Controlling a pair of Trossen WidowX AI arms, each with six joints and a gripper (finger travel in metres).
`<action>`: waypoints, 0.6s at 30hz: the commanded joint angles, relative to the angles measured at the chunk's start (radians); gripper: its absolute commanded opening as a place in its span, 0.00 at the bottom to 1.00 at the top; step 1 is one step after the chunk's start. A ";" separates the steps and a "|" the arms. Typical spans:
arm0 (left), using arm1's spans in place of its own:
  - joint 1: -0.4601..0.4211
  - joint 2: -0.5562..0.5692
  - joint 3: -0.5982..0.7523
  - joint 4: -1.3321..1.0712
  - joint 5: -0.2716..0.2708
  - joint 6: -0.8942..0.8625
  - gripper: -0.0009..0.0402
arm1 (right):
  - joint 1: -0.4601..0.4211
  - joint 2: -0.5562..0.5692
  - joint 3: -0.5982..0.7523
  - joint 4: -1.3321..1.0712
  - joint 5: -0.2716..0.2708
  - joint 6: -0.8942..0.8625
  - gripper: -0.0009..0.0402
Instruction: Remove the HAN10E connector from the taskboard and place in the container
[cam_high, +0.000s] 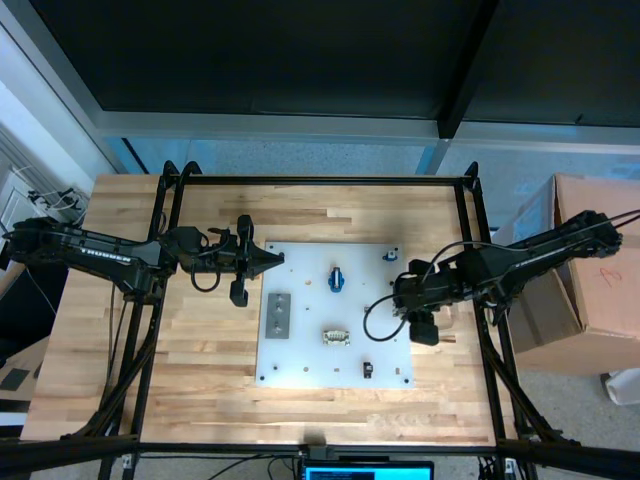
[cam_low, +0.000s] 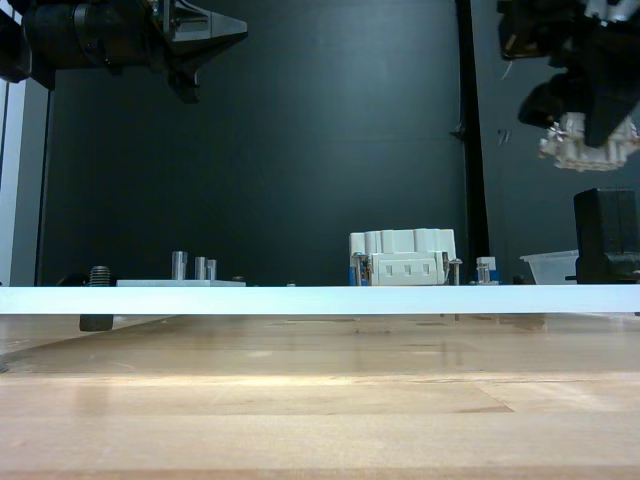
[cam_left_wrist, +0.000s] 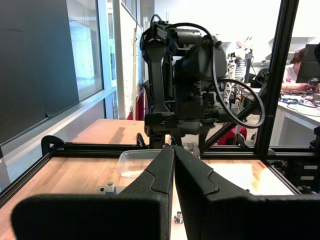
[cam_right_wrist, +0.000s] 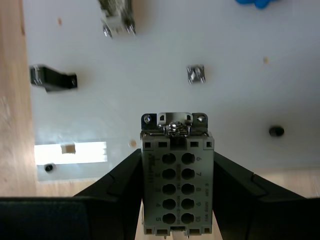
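The grey HAN10E connector (cam_right_wrist: 177, 186) with numbered pin holes is held between the fingers of my right gripper (cam_right_wrist: 177, 200), clear of its seat. In the low view the connector (cam_low: 592, 141) hangs high above the white taskboard (cam_low: 300, 298), under the right gripper (cam_low: 590, 115). From above, the right gripper (cam_high: 404, 296) is over the board's right edge. The connector's beige base housing (cam_high: 337, 338) stays mounted on the board (cam_low: 403, 258). My left gripper (cam_high: 274, 258) hovers shut and empty over the board's left edge, fingers (cam_left_wrist: 160, 172) pressed together.
A clear plastic container (cam_left_wrist: 136, 162) sits on the table past the board's right side (cam_low: 548, 266). On the taskboard (cam_high: 300, 360) are a blue part (cam_high: 336, 278), a grey plate with posts (cam_high: 277, 313) and a small black part (cam_high: 368, 369). A cardboard box (cam_high: 590, 270) stands at the right.
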 joint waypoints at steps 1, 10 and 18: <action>0.000 0.000 0.000 0.000 0.000 0.000 0.02 | -0.001 -0.053 -0.050 0.001 0.001 0.000 0.04; 0.000 0.000 0.000 0.000 0.000 0.000 0.02 | -0.002 -0.184 -0.168 -0.002 0.000 0.014 0.04; 0.000 0.000 0.000 0.000 0.000 0.000 0.02 | -0.004 -0.272 -0.276 -0.002 0.000 0.047 0.04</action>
